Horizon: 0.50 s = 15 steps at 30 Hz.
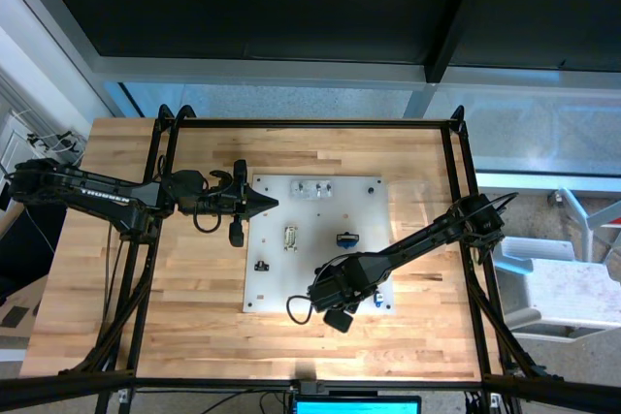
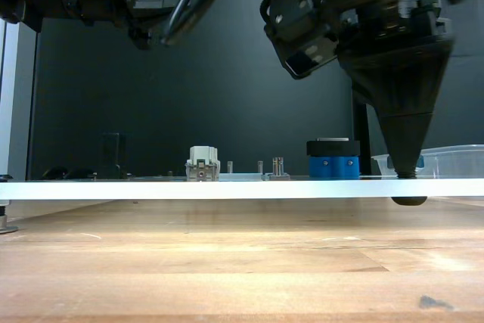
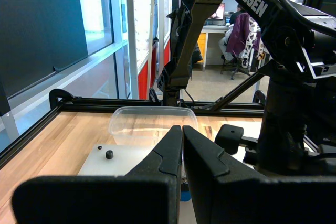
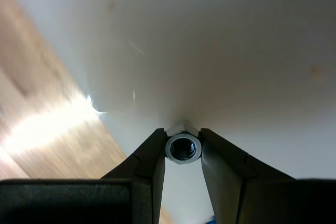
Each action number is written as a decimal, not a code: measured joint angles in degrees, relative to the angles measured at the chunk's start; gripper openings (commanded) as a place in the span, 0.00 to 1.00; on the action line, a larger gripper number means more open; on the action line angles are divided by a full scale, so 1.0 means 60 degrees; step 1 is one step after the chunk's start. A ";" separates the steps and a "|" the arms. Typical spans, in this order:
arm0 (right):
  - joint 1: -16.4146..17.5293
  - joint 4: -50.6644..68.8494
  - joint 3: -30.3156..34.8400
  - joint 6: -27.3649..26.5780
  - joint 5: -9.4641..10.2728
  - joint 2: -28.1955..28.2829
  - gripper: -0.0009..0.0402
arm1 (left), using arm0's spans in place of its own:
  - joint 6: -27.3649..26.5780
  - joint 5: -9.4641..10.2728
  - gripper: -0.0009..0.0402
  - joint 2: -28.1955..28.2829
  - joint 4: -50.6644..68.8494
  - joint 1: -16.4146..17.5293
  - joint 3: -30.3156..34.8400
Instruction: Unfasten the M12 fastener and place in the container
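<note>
The small silver M12 nut point(image 4: 183, 148) sits between the two fingertips of my right gripper point(image 4: 183, 150), which is shut on it just above the white board point(image 4: 220, 51). In the low view the right gripper point(image 2: 406, 172) points straight down at the board's near right edge, its tip touching a dark stub there. I cannot tell whether the nut is still on its stud. From above, the right gripper point(image 1: 369, 293) hides the nut. The clear container point(image 1: 412, 203) point(image 2: 454, 158) point(image 3: 152, 124) lies beside the board's far right side and looks empty. My left gripper point(image 1: 270, 203) point(image 3: 182, 135) hovers shut over the board's far left edge.
On the white board point(image 1: 291, 278) stand a blue block point(image 2: 333, 160) point(image 1: 345, 238), a grey connector point(image 2: 203, 166) point(image 1: 289, 238) and small silver posts point(image 2: 277, 166). A black post point(image 3: 109, 154) stands at the board's far right corner. Black frame rails point(image 1: 310, 123) ring the wooden table.
</note>
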State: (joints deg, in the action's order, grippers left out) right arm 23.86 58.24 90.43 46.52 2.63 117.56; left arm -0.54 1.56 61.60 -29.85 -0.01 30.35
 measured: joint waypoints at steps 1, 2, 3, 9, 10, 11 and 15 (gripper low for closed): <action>0.0000 0.0000 0.0000 -0.0561 -0.0004 0.0000 0.08 | 0.0000 0.0000 0.02 0.0000 0.0000 0.0000 0.0004; 0.0000 -0.0004 0.0000 -0.1144 -0.0004 0.0000 0.08 | 0.0000 0.0000 0.02 -0.0004 -0.0004 0.0000 0.0004; 0.0000 -0.0004 0.0000 -0.1730 -0.0004 0.0000 0.08 | -0.0004 0.0000 0.02 0.0000 -0.0004 0.0000 0.0004; 0.0000 0.0007 0.0000 -0.5592 0.0000 -0.0007 0.08 | 0.0000 0.0000 0.02 -0.0004 0.0000 0.0000 0.0004; 0.0000 0.0018 0.0000 -0.6328 -0.0004 -0.0007 0.08 | -0.0004 0.0000 0.02 -0.0004 -0.0004 0.0000 0.0004; 0.0000 0.0044 0.0000 -0.7049 -0.0004 -0.0011 0.08 | 0.0000 0.0000 0.02 0.0000 -0.0004 0.0000 0.0004; 0.0000 0.0189 0.0000 -0.9796 -0.0007 -0.0029 0.08 | 0.0000 0.0000 0.02 0.0000 0.0000 0.0000 0.0004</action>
State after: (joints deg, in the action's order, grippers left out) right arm 23.86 59.37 90.43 -12.25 2.59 117.38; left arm -0.54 1.56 61.60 -29.85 -0.01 30.37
